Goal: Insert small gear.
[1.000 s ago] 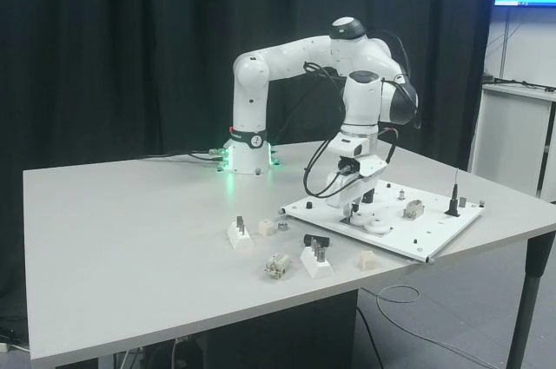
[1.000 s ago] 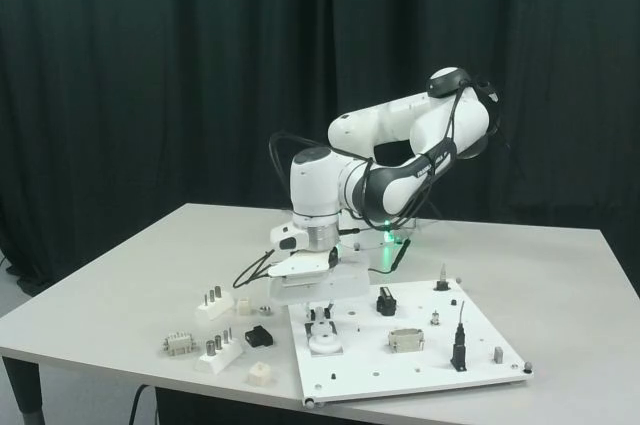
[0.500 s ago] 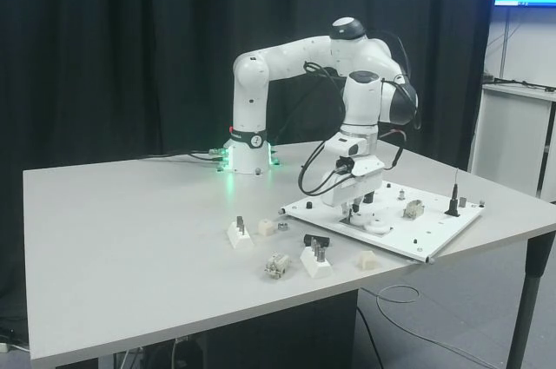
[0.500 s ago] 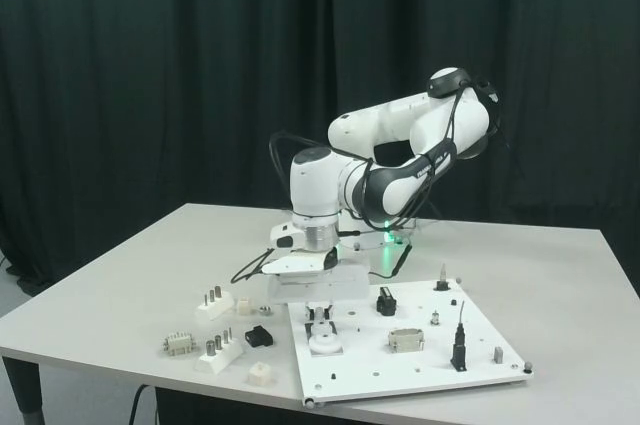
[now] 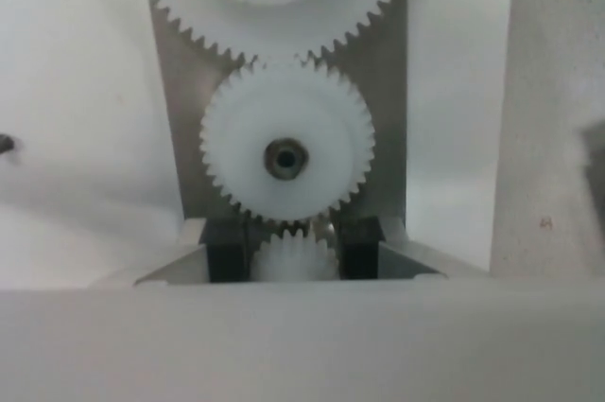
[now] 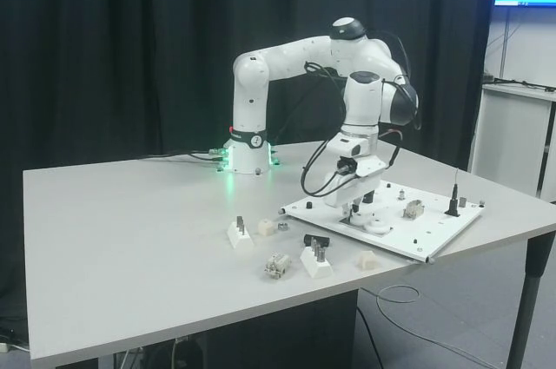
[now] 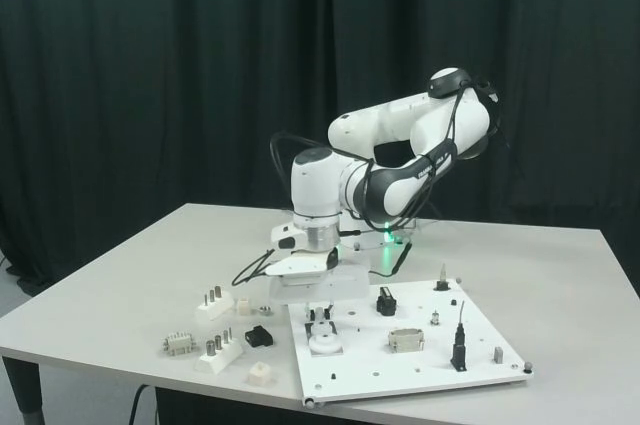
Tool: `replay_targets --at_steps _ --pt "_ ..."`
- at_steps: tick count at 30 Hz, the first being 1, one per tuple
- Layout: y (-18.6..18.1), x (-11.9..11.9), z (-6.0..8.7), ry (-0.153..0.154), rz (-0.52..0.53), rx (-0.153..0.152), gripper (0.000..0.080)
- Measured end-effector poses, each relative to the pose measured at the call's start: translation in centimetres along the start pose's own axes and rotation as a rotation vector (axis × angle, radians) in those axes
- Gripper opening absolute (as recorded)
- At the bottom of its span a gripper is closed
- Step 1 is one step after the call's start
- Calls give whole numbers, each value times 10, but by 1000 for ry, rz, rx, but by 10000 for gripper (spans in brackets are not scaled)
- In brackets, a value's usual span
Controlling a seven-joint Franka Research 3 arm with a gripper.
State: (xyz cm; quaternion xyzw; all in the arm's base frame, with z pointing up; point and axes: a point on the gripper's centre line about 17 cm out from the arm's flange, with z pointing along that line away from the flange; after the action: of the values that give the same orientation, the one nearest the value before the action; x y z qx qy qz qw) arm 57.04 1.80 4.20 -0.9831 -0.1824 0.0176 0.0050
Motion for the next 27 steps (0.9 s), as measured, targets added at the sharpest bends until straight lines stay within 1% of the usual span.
replay_targets --at_steps 7,12,22,27 --pt "0 0 1 -1 -43 -2 199" --pt "0 0 1 0 -48 -5 199" --pt "0 0 1 6 20 -15 199" --pt "1 0 1 7 19 -19 199"
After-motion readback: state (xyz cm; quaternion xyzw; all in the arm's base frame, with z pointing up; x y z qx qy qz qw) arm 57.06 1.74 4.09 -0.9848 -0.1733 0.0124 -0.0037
